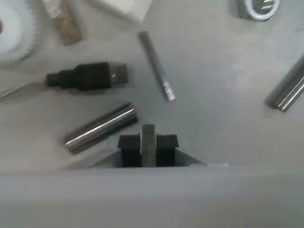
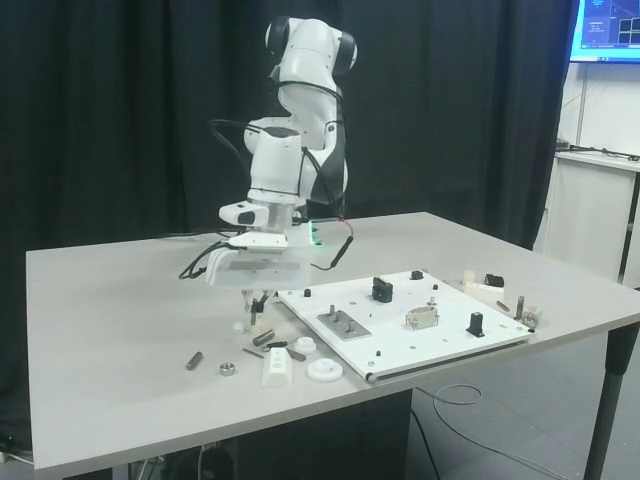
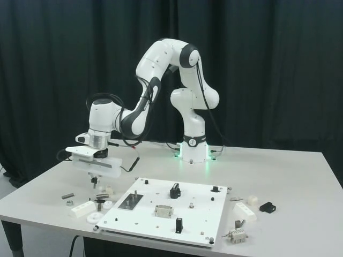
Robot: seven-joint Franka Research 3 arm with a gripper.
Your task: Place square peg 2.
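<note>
Grey table (image 2: 110,310) lies open around the pincer (image 1: 148,142), which pinches square peg 2 (image 1: 148,147).

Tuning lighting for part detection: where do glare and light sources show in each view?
Wrist view: glare streak along the metal rod near the pincer; first room view: a lit screen glows in the corner; second room view: green glow at the arm's base.

The arm (image 3: 161,69) was seen clad in smooth white shells, with black bands at its rounded joints. Black cables (image 3: 107,99) were looped about the wrist. A green light was shown at the base (image 3: 194,152). Black fingers (image 1: 128,148) were fitted to the gripper (image 1: 148,142).
</note>
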